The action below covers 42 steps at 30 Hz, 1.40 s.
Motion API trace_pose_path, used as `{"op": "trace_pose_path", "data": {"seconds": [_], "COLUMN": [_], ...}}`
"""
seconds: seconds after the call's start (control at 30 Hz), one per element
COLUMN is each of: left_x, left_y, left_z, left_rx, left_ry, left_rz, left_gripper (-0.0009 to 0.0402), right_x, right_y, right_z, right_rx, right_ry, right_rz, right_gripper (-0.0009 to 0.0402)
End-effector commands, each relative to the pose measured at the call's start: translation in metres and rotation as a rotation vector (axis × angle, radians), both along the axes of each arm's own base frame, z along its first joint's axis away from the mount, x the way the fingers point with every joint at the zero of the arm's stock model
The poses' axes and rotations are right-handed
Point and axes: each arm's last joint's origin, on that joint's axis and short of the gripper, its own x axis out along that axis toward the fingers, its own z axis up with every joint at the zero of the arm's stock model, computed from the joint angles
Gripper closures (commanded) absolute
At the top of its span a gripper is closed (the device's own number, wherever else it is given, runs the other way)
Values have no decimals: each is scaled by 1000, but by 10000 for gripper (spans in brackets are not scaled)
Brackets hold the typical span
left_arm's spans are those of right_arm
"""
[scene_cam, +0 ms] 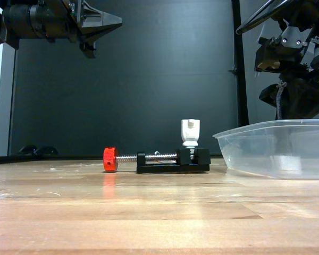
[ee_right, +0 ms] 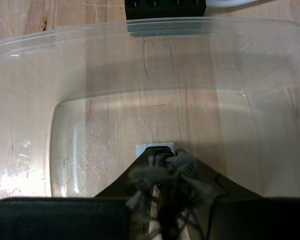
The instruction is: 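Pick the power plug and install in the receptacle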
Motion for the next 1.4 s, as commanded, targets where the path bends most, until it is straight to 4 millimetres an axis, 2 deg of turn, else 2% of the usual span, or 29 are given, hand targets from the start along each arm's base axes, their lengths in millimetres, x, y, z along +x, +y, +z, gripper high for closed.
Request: {"op": "trace_pose_path", "data": {"seconds": [0.03,0.27,0.9,1.4], "left_x": [0,0,0,0], "left_y": [0,0,0,0], "left_z": [0,0,0,0], "left_rx": [0,0,0,0], "left_ry": [0,0,0,0], "left_rz": [0,0,0,0], "left_gripper": [393,393,393,393], "right_x": [0,0,-2,-3], "right_y": [0,0,0,-1], "right_z": [0,0,3,15], "right_rx": [1,0,5,-6], "right_ry": [2,6,-8,-24], "right_rz": [1,1,2,14], "right_gripper": [359,394,393,393]}}
